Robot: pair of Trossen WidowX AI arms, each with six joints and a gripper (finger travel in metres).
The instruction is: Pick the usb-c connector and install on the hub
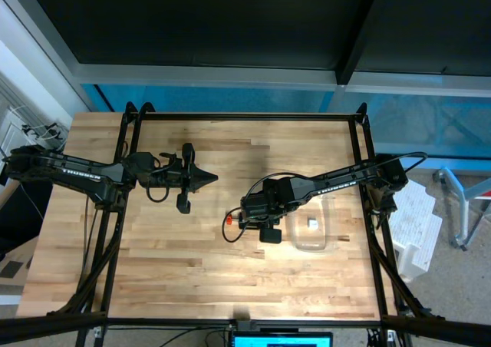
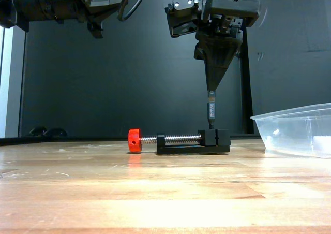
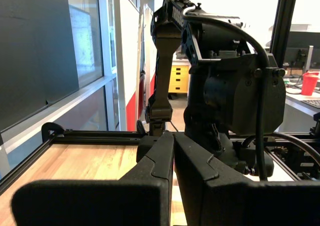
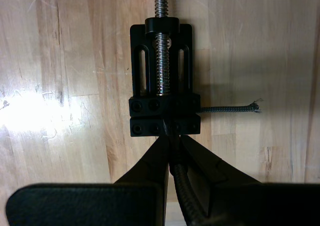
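Observation:
The hub (image 2: 214,139) is a black block with a threaded screw and an orange-red knob (image 2: 134,140), lying flat on the wooden table (image 1: 192,270). My right gripper (image 2: 211,90) hangs straight above the hub's block end, shut on the usb-c connector (image 2: 211,110), a thin grey piece held upright with its lower tip touching the top of the block. In the right wrist view the fingers (image 4: 152,161) close together at the edge of the hub (image 4: 150,106), and a braided cable (image 4: 235,108) sticks out sideways. My left gripper (image 1: 209,178) hovers shut over the table's left half, away from the hub.
A clear plastic tray (image 1: 311,243) stands just right of the hub, with a small white piece (image 1: 313,223) inside; its wall (image 2: 297,130) shows close to the right arm in the low view. A black frame borders the table.

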